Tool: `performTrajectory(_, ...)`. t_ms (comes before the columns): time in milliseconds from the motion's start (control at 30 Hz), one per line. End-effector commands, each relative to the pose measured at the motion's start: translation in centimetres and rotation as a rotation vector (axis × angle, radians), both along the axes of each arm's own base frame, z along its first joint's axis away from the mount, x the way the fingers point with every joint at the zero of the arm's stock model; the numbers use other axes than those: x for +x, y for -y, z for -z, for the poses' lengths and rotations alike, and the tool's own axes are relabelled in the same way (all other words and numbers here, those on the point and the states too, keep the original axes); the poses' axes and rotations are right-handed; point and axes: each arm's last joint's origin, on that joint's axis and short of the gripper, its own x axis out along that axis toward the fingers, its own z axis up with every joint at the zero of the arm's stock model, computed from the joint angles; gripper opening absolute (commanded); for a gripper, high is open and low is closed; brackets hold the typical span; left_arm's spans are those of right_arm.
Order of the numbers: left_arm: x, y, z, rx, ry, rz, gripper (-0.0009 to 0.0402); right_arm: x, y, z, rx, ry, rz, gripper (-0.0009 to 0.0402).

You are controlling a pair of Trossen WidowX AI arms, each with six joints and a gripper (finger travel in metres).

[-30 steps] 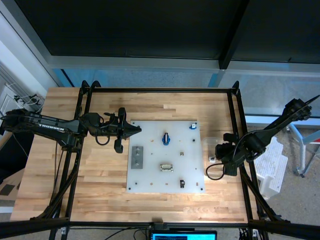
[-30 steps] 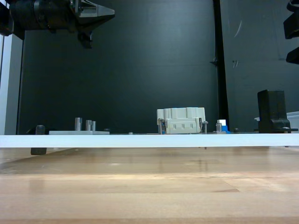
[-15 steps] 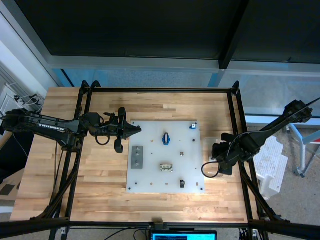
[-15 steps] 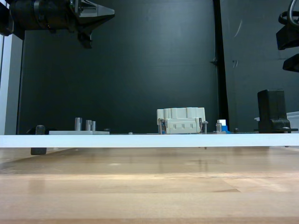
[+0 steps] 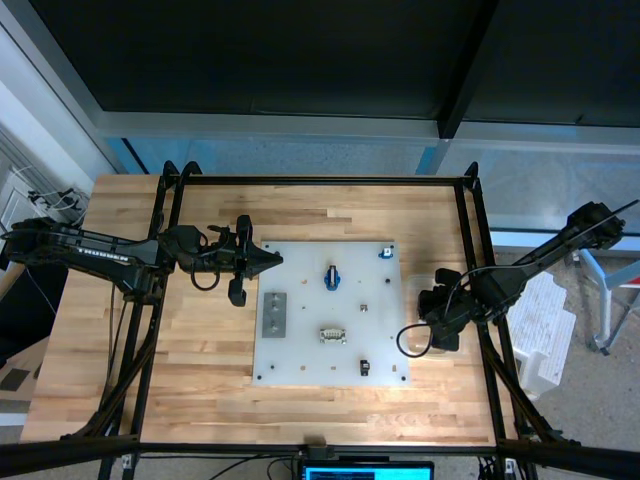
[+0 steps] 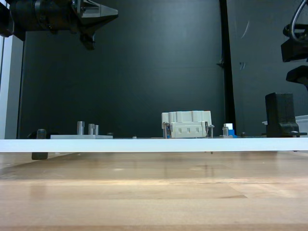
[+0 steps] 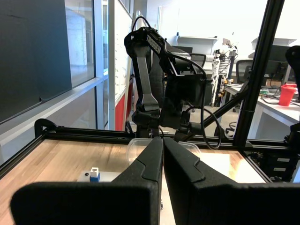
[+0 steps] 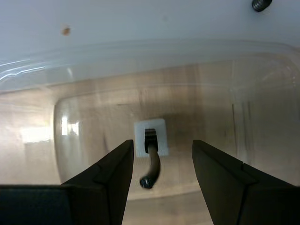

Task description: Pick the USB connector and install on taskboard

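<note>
Right gripper lined up for the pick; left parked.
Right gripper (image 8: 162, 143), fingers spread, straddles the USB connector (image 8: 153, 161) lying in the clear plastic tray (image 8: 262, 50) right of the taskboard (image 5: 300, 345), apparently aligned to descend. Left gripper (image 7: 162, 140), fingers pressed together, hangs out of the way above the taskboard's left edge.

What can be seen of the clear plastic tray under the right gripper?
The clear plastic tray is transparent and glossy, with rounded corners and a raised rim; the wooden table shows through. It stands beside the taskboard's right edge. Inside lie a small white square piece and a dark curved part touching it. The right gripper hangs open above it; the left gripper, shut, hovers over the taskboard's far left corner.
</note>
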Motion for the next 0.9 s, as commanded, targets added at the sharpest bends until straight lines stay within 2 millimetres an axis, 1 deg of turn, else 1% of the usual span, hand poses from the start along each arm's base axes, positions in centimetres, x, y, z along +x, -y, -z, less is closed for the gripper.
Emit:
performTrajectory(33, 0.0, 0.0, 0.0, 0.0, 0.0, 0.0, 0.0, 0.2, 0.0, 0.4, -0.004, -0.005, 0.0, 0.0172)
performTrajectory(367, 0.0, 0.0, 0.0, 0.0, 0.0, 0.0, 0.0, 0.5, -0.1, 1.8, -0.007, -0.02, -0.009, 0.0166)
performTrajectory(667, 0.0, 0.0, 0.0, 0.0, 0.0, 0.0, 0.0, 0.4, 0.0, 2.4, -0.01, -0.032, -0.014, 0.0143)
performTrajectory(900, 0.0, 0.0, 0.0, 0.0, 0.0, 0.0, 0.0, 0.3, 0.0, 2.6, 0.003, -0.034, -0.016, 0.0112)
